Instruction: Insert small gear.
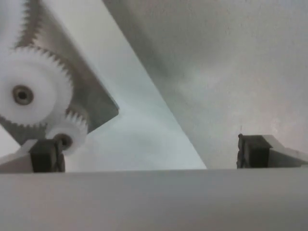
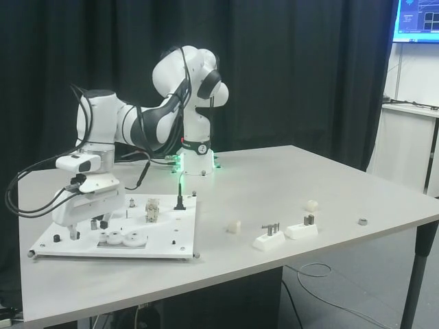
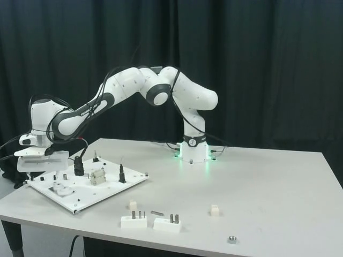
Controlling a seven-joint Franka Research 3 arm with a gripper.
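The gripper hangs low over the white board at the table's edge, its fingers spread wide and holding nothing. The small gear sits on the grey plate of the board, seated on its peg and meshed with the larger gear beside it (a third gear shows only in part). One fingertip stands just beside the small gear; contact cannot be judged. The arm reaches from its base across to the board.
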